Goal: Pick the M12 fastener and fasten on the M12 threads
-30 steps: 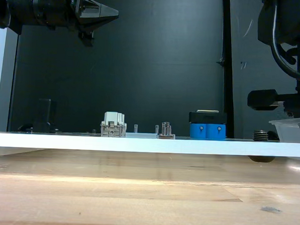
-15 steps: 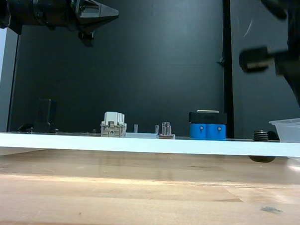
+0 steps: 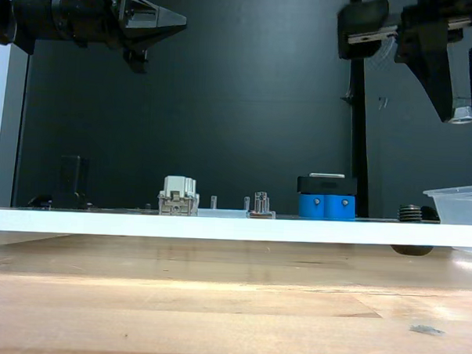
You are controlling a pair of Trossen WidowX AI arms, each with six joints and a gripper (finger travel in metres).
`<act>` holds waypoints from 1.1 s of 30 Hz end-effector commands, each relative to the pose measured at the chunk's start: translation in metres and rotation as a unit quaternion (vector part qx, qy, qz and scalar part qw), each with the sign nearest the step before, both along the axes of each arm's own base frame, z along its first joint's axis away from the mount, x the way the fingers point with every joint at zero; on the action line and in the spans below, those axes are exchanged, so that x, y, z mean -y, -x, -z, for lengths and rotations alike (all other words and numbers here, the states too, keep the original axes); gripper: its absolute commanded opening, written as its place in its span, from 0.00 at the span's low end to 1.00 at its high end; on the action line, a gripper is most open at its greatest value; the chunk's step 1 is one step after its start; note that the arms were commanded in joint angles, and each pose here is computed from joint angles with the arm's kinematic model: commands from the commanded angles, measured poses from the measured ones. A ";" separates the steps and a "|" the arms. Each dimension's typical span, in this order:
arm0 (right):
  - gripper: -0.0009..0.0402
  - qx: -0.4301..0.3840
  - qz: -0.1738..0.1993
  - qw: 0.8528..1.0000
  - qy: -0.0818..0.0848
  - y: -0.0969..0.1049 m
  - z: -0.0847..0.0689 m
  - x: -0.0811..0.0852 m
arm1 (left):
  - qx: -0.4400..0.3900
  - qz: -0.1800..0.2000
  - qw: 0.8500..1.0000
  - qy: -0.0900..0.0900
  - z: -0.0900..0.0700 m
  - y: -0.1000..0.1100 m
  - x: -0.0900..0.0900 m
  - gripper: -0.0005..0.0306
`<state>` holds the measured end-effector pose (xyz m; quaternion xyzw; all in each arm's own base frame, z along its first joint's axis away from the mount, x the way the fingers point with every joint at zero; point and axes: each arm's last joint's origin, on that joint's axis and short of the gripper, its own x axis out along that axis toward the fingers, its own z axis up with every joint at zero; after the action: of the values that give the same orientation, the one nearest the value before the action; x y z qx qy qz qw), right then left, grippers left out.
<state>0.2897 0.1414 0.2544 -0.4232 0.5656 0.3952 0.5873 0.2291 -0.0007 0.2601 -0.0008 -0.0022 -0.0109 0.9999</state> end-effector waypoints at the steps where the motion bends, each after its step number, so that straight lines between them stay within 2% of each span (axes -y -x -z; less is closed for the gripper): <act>1: 0.06 -0.003 -0.008 1.000 0.001 -0.012 0.005 -0.011 | 0.000 0.000 1.000 0.000 0.000 0.000 0.000 0.02; 16: 0.06 0.000 -0.053 0.999 0.001 -0.056 0.024 -0.050 | 0.000 0.000 1.000 0.000 0.000 0.000 0.000 0.02; 22: 0.06 0.005 -0.090 0.996 0.001 -0.069 0.029 -0.059 | 0.000 0.000 1.000 0.000 0.000 0.000 0.000 0.02; 26: 0.06 0.004 -0.094 0.996 0.001 -0.076 0.034 -0.063 | 0.000 0.000 1.000 0.000 0.000 0.000 0.000 0.02; 30: 0.06 0.004 -0.119 0.993 0.002 -0.079 0.038 -0.066 | 0.000 0.000 1.000 0.000 0.000 0.000 0.000 0.02; 33: 0.06 0.004 -0.119 0.993 0.002 -0.081 0.042 -0.067 | 0.000 0.000 1.000 0.000 0.000 0.000 0.000 0.02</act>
<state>0.3696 0.2081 0.2138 -0.4906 0.5098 0.4598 0.5366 0.2291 -0.0007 0.2602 -0.0010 -0.0024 -0.0109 0.9999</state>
